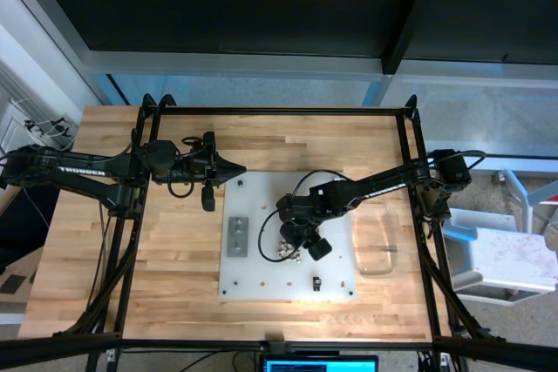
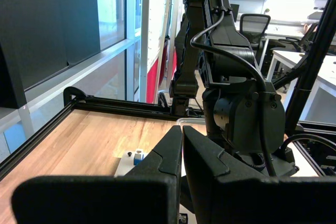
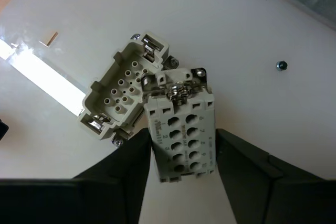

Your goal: Pick the HAN10E connector and install in the HAN10E hub

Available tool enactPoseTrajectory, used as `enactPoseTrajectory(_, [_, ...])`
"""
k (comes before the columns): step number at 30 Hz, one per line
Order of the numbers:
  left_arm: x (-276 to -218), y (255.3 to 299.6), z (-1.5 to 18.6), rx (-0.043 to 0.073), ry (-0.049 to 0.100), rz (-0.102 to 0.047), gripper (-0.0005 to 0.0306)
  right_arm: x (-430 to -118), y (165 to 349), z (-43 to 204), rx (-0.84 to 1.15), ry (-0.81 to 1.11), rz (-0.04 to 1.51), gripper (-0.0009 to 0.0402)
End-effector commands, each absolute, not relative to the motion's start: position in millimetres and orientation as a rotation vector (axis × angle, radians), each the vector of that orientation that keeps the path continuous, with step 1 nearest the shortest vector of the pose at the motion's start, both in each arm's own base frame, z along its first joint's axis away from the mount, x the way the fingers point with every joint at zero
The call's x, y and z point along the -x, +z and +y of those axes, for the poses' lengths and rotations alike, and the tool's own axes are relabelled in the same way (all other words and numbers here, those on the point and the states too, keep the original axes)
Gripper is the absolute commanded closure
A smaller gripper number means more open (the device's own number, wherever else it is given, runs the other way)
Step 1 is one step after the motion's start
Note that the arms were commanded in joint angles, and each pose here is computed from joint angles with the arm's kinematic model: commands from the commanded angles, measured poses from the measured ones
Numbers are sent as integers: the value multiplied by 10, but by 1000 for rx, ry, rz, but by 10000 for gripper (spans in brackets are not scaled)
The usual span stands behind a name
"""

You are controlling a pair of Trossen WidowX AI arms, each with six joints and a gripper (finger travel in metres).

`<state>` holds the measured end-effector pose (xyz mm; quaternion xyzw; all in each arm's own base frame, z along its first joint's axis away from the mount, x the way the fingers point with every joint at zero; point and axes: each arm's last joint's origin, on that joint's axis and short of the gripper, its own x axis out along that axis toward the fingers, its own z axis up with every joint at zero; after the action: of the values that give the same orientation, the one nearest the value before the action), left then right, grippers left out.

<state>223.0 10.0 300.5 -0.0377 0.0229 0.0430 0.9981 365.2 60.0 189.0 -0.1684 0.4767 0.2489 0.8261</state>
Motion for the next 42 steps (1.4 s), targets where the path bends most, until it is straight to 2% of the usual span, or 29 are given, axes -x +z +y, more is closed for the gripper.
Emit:
enactPoseTrajectory(1, [-2230, 3004, 100, 76, 86, 46, 300, -3650, 1889, 599, 361, 530, 1014, 283])
enactPoseTrajectory(7, [-2230, 3004, 101, 76, 86, 46, 299, -3640, 1895, 599, 361, 531, 1019, 336])
enactPoseTrajectory(13, [-2230, 3004, 100, 76, 86, 46, 299, -3599, 1958, 588, 369, 518, 1028, 364])
enactPoseTrajectory(20, [-2230, 3004, 100, 76, 86, 46, 299, -3533, 2141, 591, 387, 482, 1081, 368])
enactPoseTrajectory(28, [-2230, 3004, 101, 76, 86, 46, 300, -3494, 2461, 638, 240, 401, 1217, 368])
enactPoseTrajectory(34, [-2230, 3004, 100, 76, 86, 46, 300, -3463, 2670, 714, 151, 206, 1335, 368])
enactPoseTrajectory(42, [-2230, 3004, 101, 76, 87, 46, 299, -3596, 2811, 849, -28, 28, 1415, 368])
